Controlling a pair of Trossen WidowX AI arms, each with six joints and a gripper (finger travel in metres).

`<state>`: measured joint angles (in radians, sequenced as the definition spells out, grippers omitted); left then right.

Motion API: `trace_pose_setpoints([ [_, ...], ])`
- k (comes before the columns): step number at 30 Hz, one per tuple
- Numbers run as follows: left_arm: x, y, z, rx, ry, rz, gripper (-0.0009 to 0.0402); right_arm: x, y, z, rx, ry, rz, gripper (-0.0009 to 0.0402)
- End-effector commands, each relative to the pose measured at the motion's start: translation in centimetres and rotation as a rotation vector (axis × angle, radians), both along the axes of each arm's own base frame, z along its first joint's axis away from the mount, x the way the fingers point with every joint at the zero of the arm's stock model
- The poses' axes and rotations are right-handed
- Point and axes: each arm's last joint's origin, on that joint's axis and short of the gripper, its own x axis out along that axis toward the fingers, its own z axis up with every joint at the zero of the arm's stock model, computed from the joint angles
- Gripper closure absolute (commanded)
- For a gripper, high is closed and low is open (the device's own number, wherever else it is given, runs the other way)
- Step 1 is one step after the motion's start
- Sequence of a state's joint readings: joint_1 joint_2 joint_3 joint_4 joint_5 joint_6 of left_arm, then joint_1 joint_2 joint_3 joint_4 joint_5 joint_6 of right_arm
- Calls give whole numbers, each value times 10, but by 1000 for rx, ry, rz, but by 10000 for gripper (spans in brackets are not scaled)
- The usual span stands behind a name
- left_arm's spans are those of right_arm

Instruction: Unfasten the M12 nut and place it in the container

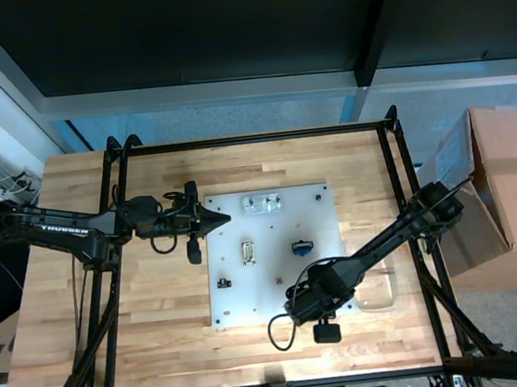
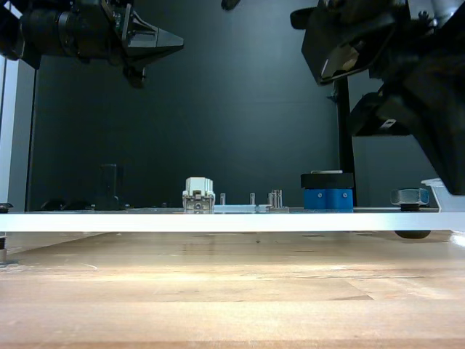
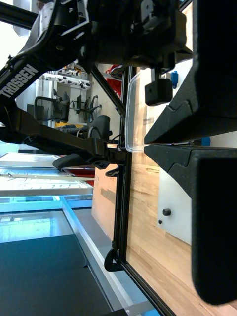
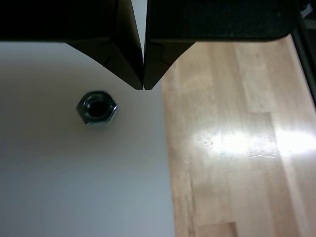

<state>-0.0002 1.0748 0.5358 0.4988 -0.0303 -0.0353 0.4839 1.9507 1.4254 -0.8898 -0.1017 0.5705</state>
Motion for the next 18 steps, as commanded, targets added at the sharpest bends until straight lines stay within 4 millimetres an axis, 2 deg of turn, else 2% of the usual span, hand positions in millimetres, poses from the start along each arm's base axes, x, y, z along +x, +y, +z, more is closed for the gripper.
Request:
trace_pose_setpoints([
  [1, 0, 0, 0, 0, 0, 0, 393, 1, 0, -2, -4, -2, 0, 393],
  [5, 0, 0, 0, 0, -1, 0, 393, -1, -3, 0, -48, -14, 1, 394],
  [8, 0, 0, 0, 0, 1, 0, 393, -7, -13, 8, -272, -45, -48, 393],
  [10, 0, 0, 0, 0, 0, 0, 393, -11, -17, 16, -339, -58, -68, 394],
  [13, 0, 0, 0, 0, 0, 0, 393, -13, -19, 23, -335, -71, -85, 393],
  [18, 0, 0, 0, 0, -1, 0, 393, -14, -17, 23, -266, -35, -84, 393],
])
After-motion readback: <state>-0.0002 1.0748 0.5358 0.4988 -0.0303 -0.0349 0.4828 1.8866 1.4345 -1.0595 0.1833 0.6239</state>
